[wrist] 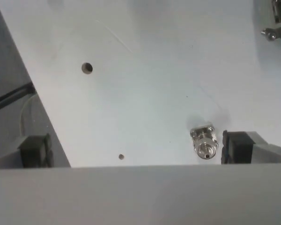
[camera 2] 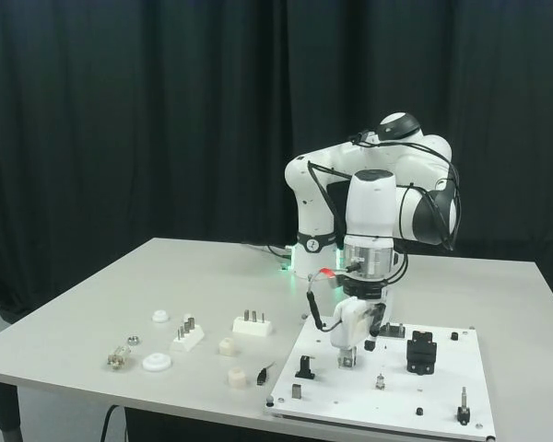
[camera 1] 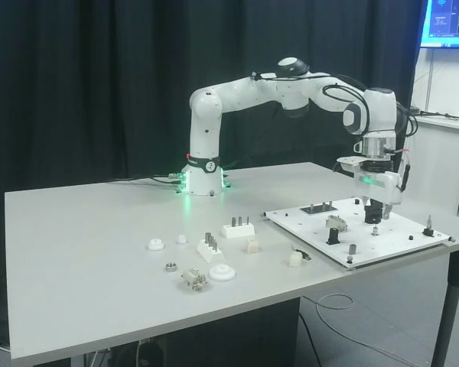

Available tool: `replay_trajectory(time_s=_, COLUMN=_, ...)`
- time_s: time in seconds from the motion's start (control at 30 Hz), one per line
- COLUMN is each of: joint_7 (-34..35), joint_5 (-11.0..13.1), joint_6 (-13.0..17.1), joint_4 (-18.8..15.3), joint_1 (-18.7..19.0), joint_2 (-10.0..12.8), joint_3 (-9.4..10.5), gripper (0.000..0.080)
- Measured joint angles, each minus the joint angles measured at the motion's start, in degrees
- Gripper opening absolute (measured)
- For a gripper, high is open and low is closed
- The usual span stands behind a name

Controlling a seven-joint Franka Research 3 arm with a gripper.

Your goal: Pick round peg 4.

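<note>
The gripper (wrist: 136,149) hangs low over the flat, matt white board (wrist: 168,70). Its two blocky black fingertips (wrist: 36,150) are spread wide with nothing between them. The round peg (wrist: 205,141) is a small, shiny metal piece with a ribbed barrel on a squarish base and a bore in its end. It stands on the board just inside one fingertip, not touching it. Its long axis is upright and the bored end points up at the wrist camera.

In the second room view the peg (camera 2: 380,379) is only a thin upright pin at about 4 o'clock from the gripper (camera 2: 347,359). That view also shows the smooth white arm (camera 2: 369,212) and the grey table (camera 2: 120,295). Only the wrist view shows the round hole (wrist: 87,68) drilled in the board.
</note>
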Motion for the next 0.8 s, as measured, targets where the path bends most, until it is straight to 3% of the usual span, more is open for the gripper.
replay_trajectory(time_s=0.8, joint_7=-2.3, joint_5=-2.4, joint_6=-0.4, joint_4=1.5, joint_1=-1.2, joint_2=0.0, joint_3=-0.29, gripper=0.08)
